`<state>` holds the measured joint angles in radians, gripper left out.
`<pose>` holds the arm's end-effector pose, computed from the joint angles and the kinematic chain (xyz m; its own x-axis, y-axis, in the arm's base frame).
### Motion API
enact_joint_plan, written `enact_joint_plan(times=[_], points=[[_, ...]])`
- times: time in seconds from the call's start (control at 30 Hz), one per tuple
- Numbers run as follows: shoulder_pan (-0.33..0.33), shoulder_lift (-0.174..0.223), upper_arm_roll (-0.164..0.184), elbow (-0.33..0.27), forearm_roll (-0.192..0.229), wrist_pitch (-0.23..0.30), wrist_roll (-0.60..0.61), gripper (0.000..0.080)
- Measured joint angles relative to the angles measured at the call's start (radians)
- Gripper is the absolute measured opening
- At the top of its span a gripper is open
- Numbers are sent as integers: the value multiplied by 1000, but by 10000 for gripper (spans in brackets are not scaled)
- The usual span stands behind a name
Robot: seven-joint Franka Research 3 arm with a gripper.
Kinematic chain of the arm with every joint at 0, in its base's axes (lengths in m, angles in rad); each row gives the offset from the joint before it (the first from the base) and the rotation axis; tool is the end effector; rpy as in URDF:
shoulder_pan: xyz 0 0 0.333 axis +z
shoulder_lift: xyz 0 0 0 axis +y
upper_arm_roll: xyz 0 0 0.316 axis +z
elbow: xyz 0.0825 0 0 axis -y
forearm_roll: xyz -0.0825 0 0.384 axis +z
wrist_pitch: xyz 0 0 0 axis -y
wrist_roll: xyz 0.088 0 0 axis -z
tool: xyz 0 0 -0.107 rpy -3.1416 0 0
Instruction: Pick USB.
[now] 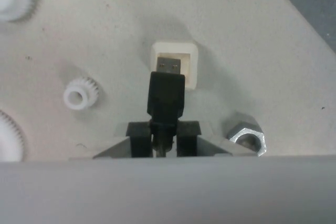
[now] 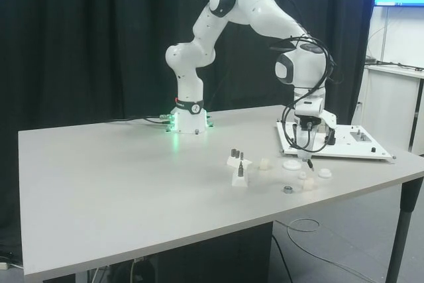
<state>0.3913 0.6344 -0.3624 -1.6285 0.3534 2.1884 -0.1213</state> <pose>0.6827 0.0635 0.2661 0.9998 0.0034 -0.0187 0.0020 -0.9973 -0.0729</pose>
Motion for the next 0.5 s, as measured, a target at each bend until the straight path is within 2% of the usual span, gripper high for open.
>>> enact_joint_plan(times=[0.27,0.5], points=[[12,-6,0,10,0,-40,32,94],[38,-29,1,11,0,-92,71,94]])
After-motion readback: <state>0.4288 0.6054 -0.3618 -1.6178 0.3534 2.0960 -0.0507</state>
